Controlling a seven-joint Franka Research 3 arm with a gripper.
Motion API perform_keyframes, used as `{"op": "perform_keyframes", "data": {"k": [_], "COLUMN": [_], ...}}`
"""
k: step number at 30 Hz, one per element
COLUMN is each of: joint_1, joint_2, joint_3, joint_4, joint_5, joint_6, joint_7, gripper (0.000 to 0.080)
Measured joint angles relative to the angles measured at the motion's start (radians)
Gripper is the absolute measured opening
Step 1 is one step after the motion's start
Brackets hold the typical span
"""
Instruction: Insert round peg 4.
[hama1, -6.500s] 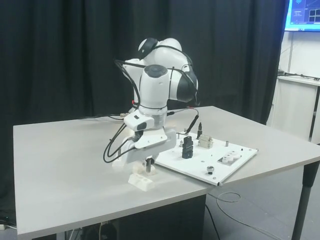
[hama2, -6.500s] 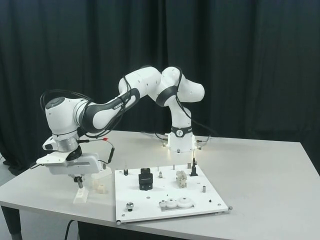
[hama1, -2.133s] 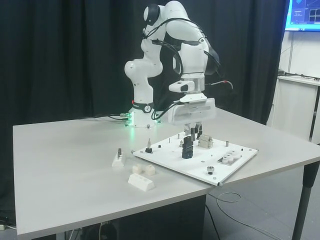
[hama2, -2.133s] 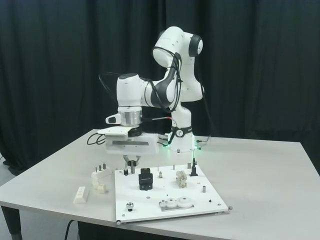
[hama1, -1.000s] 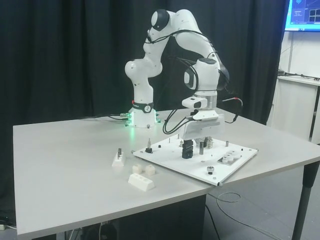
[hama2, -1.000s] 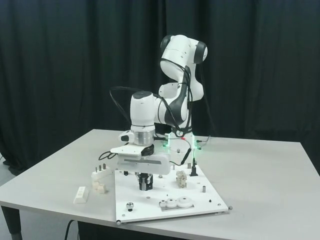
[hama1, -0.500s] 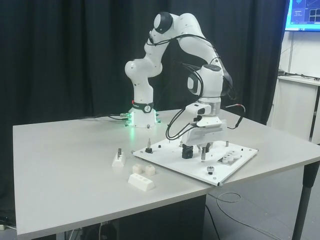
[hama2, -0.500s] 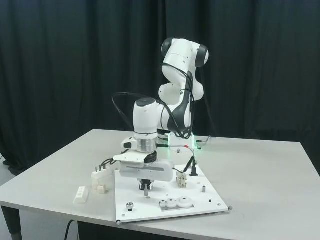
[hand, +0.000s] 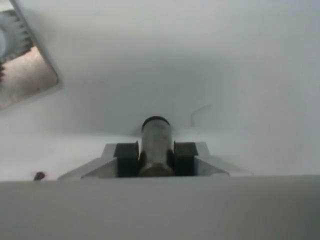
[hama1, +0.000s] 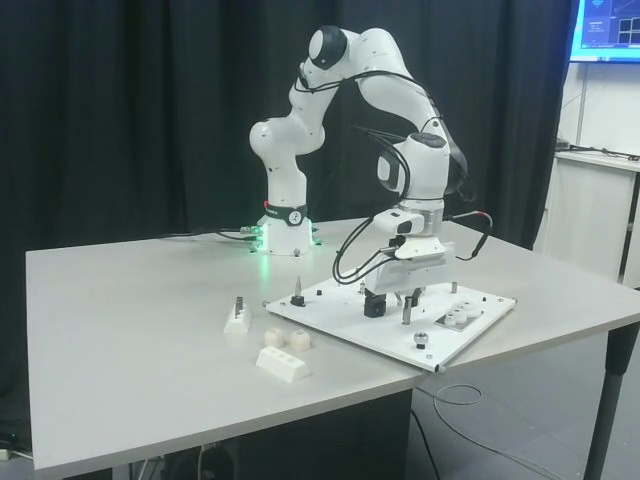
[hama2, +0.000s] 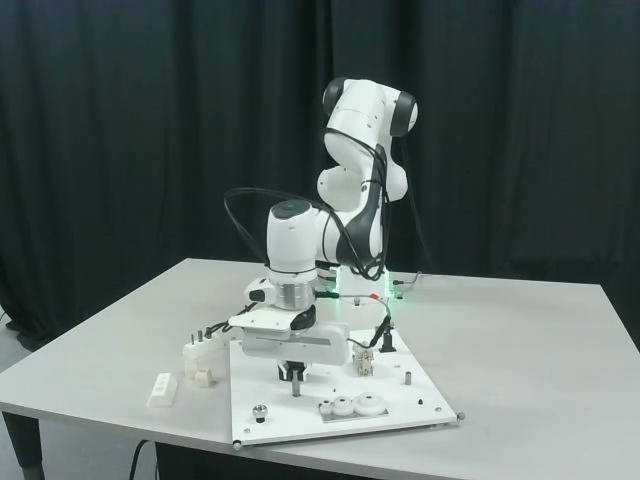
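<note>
Item: one white arm (hama1: 400, 110), one gripper (hand: 156, 165), its two black fingers (hand: 127, 158) clamped on one round peg (hand: 155, 145).

Position: the peg hung upright between the jaws, long axis vertical, lower end pointing down at the white board (hama2: 400, 410) and standing just above it or touching it; which of the two could not be told. In the wrist view a dark ring showed at the peg's far end, probably the receiving hole's mouth, so the peg appeared lined up over its seat. The coming move, as judged, called for a straight push down along that axis.

Board fittings, counted: one black block (hama1: 373, 303), partly behind the gripper; one cluster of white gears (hama2: 348, 406); one small round knob (hama2: 260, 411).

Off the board, on the grey table (hama1: 130, 330): three white holder blocks (hama1: 282, 364), near its edge.
</note>
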Motion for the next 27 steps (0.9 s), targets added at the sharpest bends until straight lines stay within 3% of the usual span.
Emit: {"op": "perform_keyframes", "data": {"k": [27], "joint_1": [-0.011], "joint_2": [0.019], "joint_3": [0.011], "joint_4": [0.022], "joint_5": [0.000], "joint_6": [-0.017], "joint_7": [0.013], "gripper": [0.0144]}}
